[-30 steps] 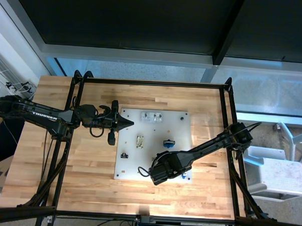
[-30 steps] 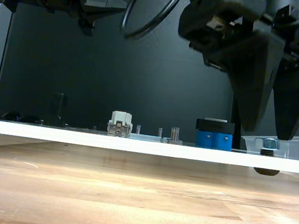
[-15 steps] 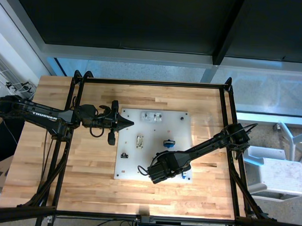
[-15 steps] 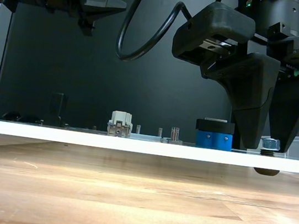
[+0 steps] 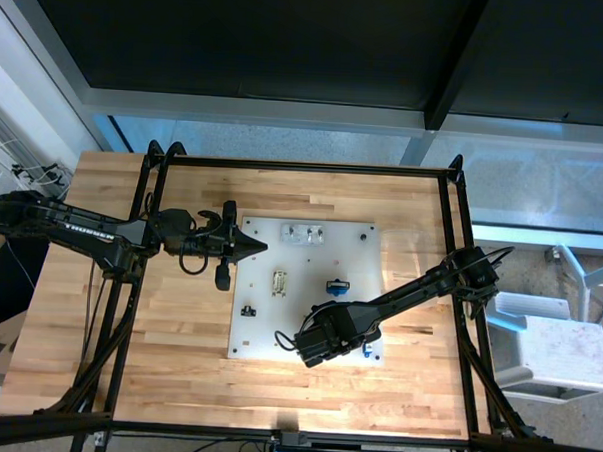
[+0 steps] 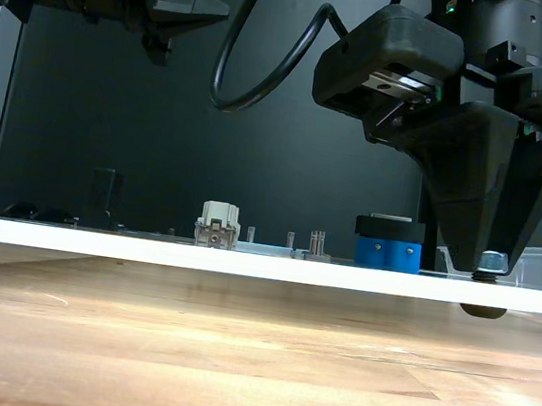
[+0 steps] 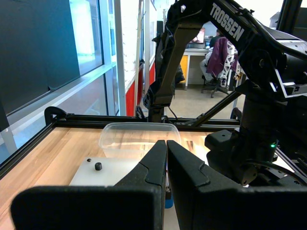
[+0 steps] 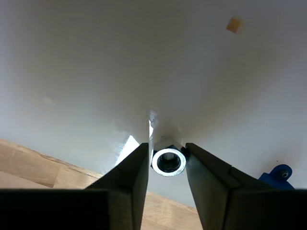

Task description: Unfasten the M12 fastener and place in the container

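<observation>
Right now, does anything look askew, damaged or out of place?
Nothing stands out. The right end effector is shut on the silver nut, level on its stud; the container stands upright beside the board; the left end effector hangs shut at the board's left edge.

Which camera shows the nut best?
Right wrist view: nut end-on between the right gripper's fingers. Low view shows its side atop the stud; high and left wrist views hide it. Left gripper hangs at the board's left edge.

This is looking like a robotics lab: Trossen arms (image 7: 238, 23) are reaching over a white task board (image 5: 277, 330) on a wooden table (image 5: 175, 381), a black extrusion frame (image 5: 304, 166) is enclosing it, and an office chair (image 7: 217, 62) is standing beyond.
</observation>
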